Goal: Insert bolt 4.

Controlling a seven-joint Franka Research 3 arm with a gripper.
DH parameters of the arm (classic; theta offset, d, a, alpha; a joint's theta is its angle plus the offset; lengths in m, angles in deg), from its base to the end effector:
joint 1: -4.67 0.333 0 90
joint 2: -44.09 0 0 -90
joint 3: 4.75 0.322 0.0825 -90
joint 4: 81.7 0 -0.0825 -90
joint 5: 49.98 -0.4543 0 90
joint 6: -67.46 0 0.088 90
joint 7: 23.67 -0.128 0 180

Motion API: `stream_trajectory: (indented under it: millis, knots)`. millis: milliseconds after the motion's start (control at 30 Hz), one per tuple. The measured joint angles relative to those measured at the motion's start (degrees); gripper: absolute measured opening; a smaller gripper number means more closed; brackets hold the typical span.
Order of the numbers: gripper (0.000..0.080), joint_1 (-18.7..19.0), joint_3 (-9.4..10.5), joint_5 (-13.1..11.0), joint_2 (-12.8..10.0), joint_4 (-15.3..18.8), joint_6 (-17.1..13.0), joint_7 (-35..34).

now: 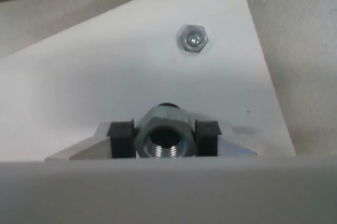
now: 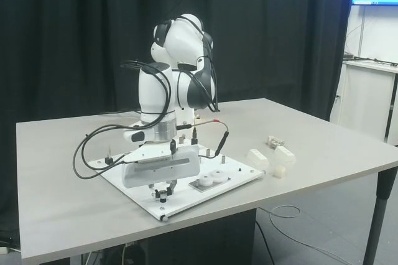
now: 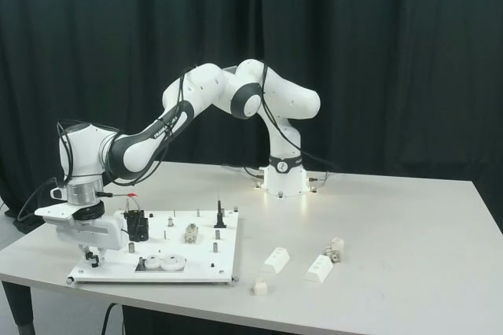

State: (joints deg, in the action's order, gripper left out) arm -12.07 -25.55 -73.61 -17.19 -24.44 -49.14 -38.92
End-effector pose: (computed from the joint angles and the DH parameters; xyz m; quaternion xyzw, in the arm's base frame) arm 0.7487 -0.4078 0.1687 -0.8952 0.4446 -0.0148 0.0248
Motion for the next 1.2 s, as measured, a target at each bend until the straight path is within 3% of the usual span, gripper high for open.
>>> stream_trajectory:
  millis: [500,1200]
  knots:
    - [0.0242,0.00,-0.02,0.00,-0.03,-0.03,0.03,-3.01]
    - [0.0242,0.03,-0.02,0.00,-0.09,-0.15,0.03,-18.68]
